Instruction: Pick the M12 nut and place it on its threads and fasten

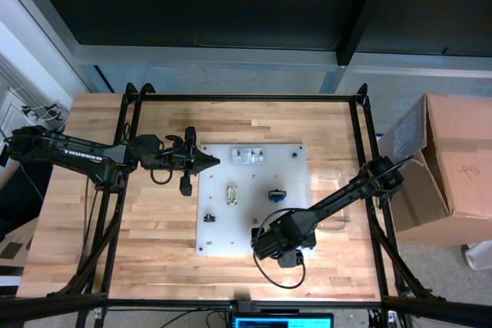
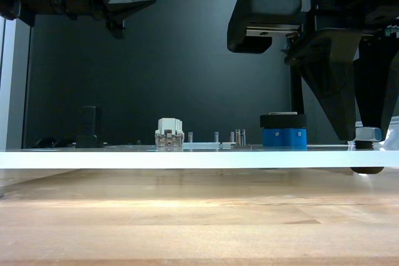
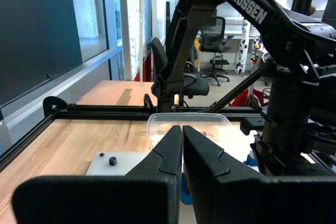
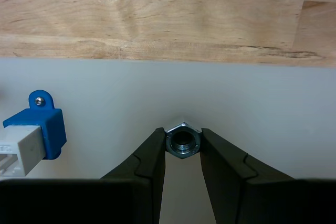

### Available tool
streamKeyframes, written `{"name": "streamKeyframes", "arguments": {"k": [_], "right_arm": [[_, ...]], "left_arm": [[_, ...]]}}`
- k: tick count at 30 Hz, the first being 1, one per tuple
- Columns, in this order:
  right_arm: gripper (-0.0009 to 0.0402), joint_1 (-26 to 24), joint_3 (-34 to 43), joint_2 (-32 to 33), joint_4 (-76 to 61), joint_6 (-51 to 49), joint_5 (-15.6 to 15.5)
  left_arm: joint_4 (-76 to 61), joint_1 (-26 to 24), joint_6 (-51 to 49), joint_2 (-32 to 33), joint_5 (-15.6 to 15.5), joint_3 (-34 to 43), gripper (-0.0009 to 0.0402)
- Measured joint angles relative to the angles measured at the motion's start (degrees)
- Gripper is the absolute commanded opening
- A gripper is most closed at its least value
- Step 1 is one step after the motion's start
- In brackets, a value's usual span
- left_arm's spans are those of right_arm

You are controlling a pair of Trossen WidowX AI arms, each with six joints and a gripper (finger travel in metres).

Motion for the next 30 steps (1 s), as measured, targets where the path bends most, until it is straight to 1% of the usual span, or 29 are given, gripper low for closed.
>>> {"name": "streamKeyframes", "arguments": {"k": [8, 12, 14, 24, 30], "right_arm": [[0.002, -0.02, -0.2, -0.02, 0.15, 3.56, 0.0], [0.002, -0.04, -0.2, -0.02, 0.13, 9.42, 0.0], [0.002, -0.09, -0.22, -0.02, 0.11, 14.75, -0.04], [0.002, -0.42, -0.24, 0.0, -0.11, 50.71, -0.24], [0.002, -0.5, -0.24, -0.02, -0.2, 66.34, -0.35]], "left_arm": [[0.02, 0.0, 0.0, 0.0, 0.02, 0.0, 0.0], [0.02, 0.0, 0.0, 0.0, 0.0, 0.0, 0.0], [0.0, 0.0, 0.0, 0.0, 0.02, 0.02, 0.0], [0.0, 0.0, 0.0, 0.0, 0.0, 0.02, 0.0], [0.0, 0.0, -0.02, 0.0, 0.02, 0.0, 0.0]]}}
